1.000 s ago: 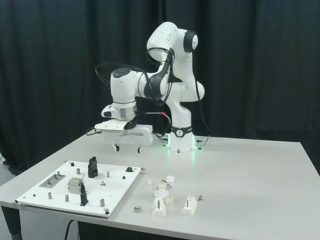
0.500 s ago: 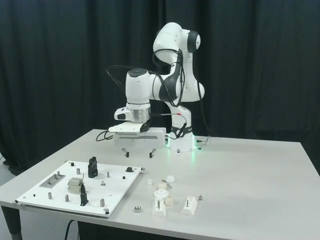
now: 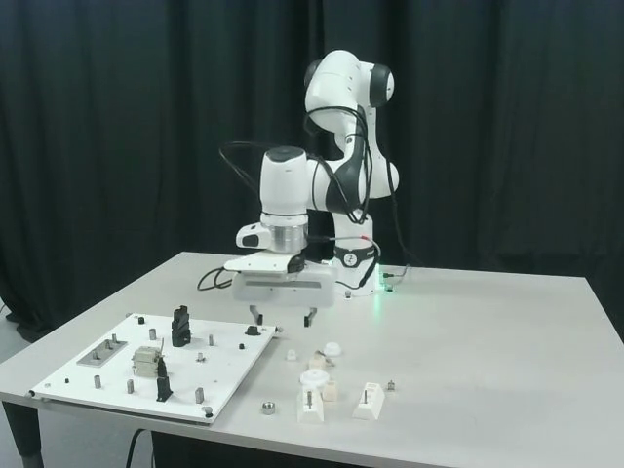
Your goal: Pick round peg 2.
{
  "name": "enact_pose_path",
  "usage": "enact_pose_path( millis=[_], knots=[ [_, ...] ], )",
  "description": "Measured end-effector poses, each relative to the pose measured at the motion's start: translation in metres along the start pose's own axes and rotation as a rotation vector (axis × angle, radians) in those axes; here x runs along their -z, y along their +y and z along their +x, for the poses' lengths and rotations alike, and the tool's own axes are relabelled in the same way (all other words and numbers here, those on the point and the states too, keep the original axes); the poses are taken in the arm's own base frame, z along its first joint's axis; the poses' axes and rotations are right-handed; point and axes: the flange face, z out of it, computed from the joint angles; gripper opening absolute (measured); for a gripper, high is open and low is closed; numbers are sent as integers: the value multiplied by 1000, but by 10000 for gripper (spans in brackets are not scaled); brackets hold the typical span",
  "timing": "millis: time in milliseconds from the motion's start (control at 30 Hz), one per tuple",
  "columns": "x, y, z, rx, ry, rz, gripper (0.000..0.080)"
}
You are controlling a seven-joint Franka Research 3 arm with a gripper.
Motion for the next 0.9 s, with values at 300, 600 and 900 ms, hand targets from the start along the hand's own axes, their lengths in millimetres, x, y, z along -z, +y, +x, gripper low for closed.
enact_pose_path(
  millis=[300, 600, 900],
  knots=[
    [-12, -26, 5, -63, -32, 29, 800],
    [-28, -59, 11, -59, -62, 50, 800],
    [-54, -82, 18, -76, -92, 37, 800]
  ],
)
